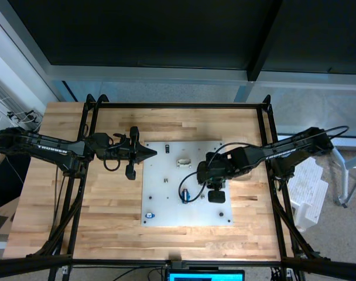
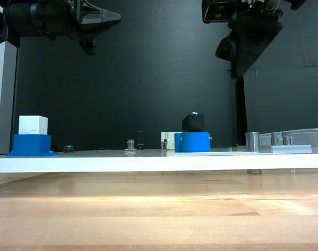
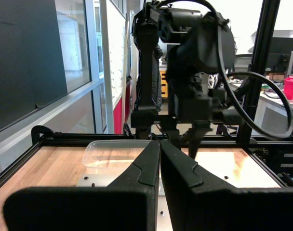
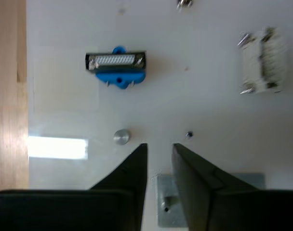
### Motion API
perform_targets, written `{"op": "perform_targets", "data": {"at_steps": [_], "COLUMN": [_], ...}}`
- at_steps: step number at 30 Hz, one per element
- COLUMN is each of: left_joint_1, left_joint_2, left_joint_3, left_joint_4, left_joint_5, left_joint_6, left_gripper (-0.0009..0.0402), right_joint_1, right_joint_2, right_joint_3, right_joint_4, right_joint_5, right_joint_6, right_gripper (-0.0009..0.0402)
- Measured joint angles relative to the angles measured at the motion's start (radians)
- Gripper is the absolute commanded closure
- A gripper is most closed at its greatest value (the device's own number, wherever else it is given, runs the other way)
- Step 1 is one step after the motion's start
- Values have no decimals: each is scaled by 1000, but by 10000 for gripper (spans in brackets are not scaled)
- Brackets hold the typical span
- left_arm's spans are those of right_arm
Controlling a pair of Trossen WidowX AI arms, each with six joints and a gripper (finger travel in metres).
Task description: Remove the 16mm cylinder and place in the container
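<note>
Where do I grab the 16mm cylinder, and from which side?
Grip the 16mm cylinder on its exposed round shaft, coming straight down: it stands upright on the white board, circular top up. The right gripper, open, hangs above the board, off to the cylinder's side; the left gripper, shut, is parked high over the board's left edge.

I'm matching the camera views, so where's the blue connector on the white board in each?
High view: blue plastic metal-faced connector, middle of the white board.
Low view: centre.
Left wrist view: absent; shut left tool at the board's left edge.
Right wrist view: beyond the open right tool, above the board.
Shared landmark: white plastic connector beside it.
</note>
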Motion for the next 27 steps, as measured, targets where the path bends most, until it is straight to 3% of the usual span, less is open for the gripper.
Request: {"op": "perform_targets", "data": {"at_steps": [7,10,27], "left_joint_1": [0,0,0], "left_joint_2": [0,0,0], "left_joint_3": [0,0,0], "left_joint_4": [0,0,0], "left_joint_5": [0,0,0], "left_joint_6": [0,0,0], "left_gripper": [393,393,393], "right_joint_1": [28,48,97], "right_joint_2": [78,103,248], "right_joint_3": [48,51,51], "right_joint_4": [-54,-56,2], "right_joint_5": [8,27,37], "right_joint_6": [36,37,81], "right_gripper": [200,181,153]}}
